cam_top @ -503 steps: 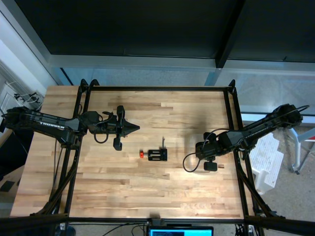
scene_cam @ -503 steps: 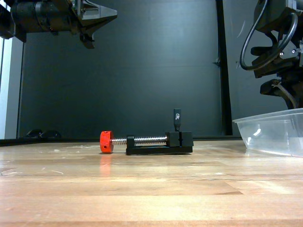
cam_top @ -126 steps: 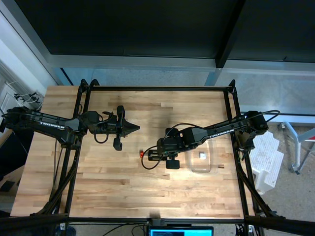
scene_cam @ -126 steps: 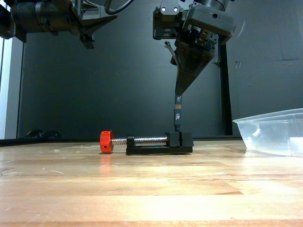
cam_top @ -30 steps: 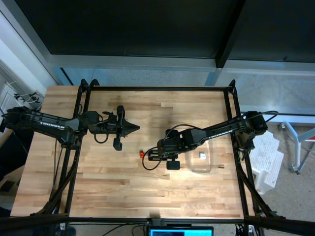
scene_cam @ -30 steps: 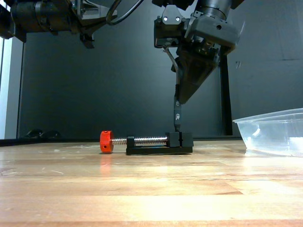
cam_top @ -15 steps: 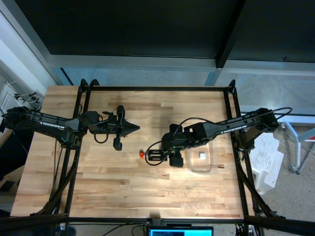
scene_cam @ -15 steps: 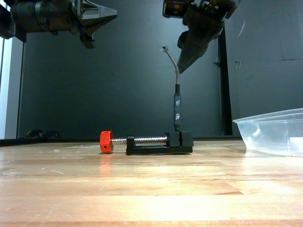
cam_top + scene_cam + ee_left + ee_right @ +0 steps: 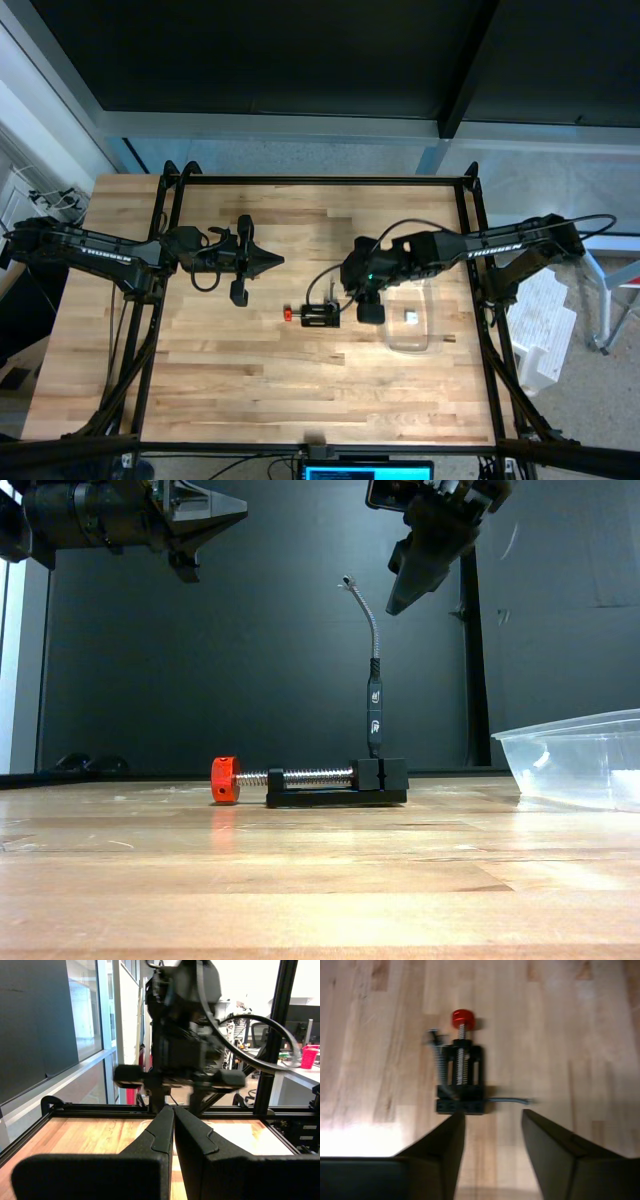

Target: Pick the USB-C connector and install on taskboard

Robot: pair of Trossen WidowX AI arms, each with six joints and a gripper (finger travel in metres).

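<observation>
The taskboard (image 9: 335,785) is a small black block with a red-orange knob (image 9: 225,779) on a silver screw, lying mid-table (image 9: 320,317). The USB-C connector (image 9: 374,715) stands upright in the block's right end, its braided cable stub curving up and left. My right gripper (image 9: 398,598) hangs open above and to the right of the stub, touching nothing; its wrist view looks down on the taskboard (image 9: 460,1080) past its parted fingertips (image 9: 492,1125). My left gripper (image 9: 215,515) stays parked high at the left, shut and empty, fingertips (image 9: 173,1115) together.
A clear plastic tray (image 9: 575,760) sits on the table right of the taskboard, and from above (image 9: 408,320) a small white item shows inside it. Black frame rails run along the table's sides and back.
My right gripper has let go of the USB-C connector, risen and drifted right. The connector stays standing in the taskboard. The left arm has not moved.
</observation>
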